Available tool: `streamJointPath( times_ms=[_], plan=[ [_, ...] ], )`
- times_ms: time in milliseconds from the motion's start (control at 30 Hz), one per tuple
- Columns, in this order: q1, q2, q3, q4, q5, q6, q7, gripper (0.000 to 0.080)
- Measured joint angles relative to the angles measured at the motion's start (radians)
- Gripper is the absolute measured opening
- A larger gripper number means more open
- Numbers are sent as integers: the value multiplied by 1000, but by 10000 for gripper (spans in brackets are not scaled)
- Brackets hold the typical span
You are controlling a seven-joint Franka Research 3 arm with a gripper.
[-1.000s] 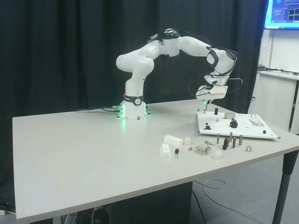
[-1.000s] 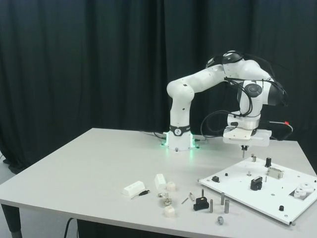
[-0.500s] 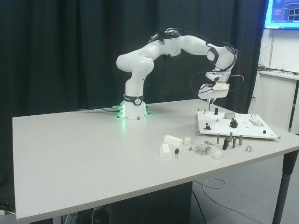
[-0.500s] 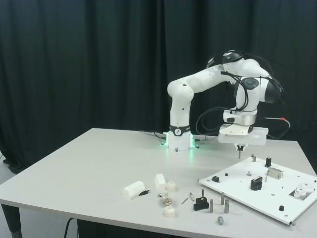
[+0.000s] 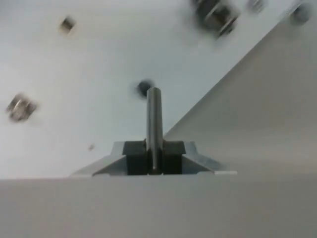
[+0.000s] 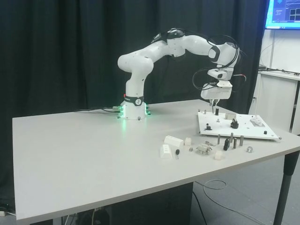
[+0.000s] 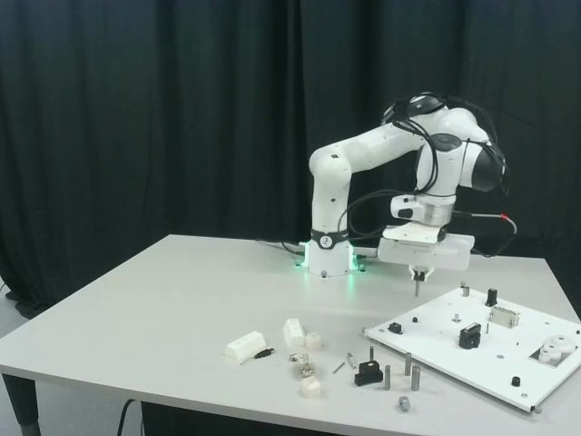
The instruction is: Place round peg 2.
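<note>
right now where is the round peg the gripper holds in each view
Wrist view: round peg stands out from between the fingers, over the white board's edge.
First room view: below the gripper, above the board's far corner.
Second room view: peg hangs left of the board.
Shared landmark: the white board.

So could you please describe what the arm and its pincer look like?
The arm is white with rounded joint housings and black bands at the joints. Black cables loop from the wrist. Its base glows green. The pincer has a wide white body and short black fingers.
</note>
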Motion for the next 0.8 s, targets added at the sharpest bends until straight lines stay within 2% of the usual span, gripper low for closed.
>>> streamJointPath(
  times_ms=[233,467,800],
  plan=[
    [-73,2,11,19,-22,60,-78,65],
    [-156,2,40,42,-26,115,-164,65],
    [-275,6,89,80,-29,144,-286,65]
  ],
)
